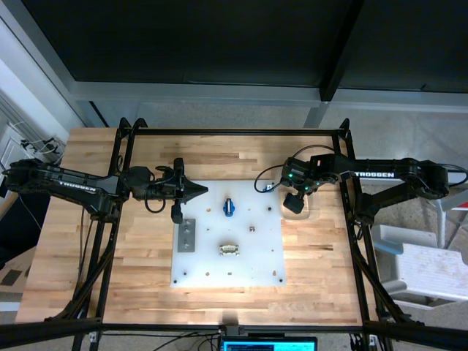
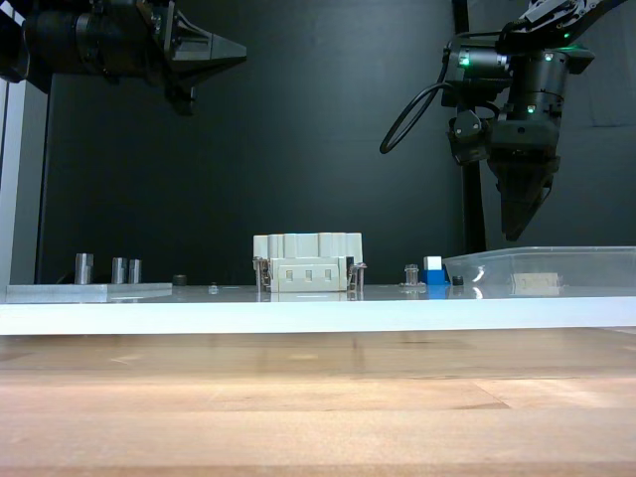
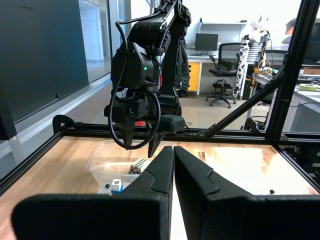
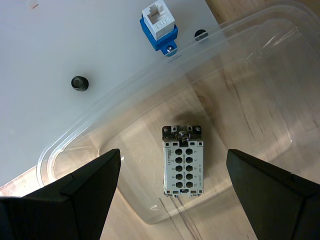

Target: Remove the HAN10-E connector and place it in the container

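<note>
From where I stand, the job looks all but finished. The HAN10-E connector point(image 4: 182, 160) lies flat on the floor of the container point(image 4: 260, 100), its 2 rows of 5 contact holes facing up and clear of the walls on every side. The clear tub sits on the tabletop point(image 1: 110, 292), against the right edge of the white board point(image 1: 256, 270) and close to its far right corner, presumably so the right arm has a short reach to it.

The right gripper point(image 2: 519, 221) hangs straight above the tub, pointing down. Its jaws are spread wide to either side of the connector and grip nothing, which to me reads as a release made low enough to keep the part from bouncing out.

The left gripper point(image 1: 205, 191) is held high over the board's far left corner, jaws closed together on nothing. It looks parked out of the way.

On the board are a beige housing point(image 1: 230, 250) near the near edge, a blue part point(image 1: 229, 208) and a grey plate point(image 1: 189, 235), all apart from both arms. What remains, I'd say, is lifting the right arm clear without catching the tub's rim.
</note>
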Controlling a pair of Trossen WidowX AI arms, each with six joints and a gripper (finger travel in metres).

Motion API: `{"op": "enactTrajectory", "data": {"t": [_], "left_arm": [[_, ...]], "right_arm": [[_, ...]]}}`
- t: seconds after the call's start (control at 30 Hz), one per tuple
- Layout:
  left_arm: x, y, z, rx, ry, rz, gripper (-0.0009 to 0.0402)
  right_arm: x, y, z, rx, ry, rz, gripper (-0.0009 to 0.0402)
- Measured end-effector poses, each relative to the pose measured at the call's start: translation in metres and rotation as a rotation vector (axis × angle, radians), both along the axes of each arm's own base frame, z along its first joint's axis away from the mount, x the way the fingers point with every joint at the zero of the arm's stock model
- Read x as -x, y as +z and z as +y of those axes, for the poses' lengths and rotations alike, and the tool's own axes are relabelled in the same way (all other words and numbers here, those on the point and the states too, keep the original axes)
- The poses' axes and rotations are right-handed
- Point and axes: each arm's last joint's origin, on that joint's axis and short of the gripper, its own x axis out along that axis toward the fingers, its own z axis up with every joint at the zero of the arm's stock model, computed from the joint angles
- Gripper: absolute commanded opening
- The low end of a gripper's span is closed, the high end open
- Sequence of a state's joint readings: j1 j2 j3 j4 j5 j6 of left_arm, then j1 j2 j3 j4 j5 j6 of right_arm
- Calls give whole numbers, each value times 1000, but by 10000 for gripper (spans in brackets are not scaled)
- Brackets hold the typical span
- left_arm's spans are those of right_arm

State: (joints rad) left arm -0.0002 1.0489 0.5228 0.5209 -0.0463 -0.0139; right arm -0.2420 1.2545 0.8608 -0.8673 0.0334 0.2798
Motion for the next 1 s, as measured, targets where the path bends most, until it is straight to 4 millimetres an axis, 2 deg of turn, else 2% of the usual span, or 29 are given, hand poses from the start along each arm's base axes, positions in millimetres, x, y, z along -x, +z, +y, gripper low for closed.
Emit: {"op": "enactTrajectory", "data": {"t": [1.0], "left_arm": [[0,0,0,0,0,0,0]], "right_arm": [[-2,1,0,5,0,-20,298]]}}
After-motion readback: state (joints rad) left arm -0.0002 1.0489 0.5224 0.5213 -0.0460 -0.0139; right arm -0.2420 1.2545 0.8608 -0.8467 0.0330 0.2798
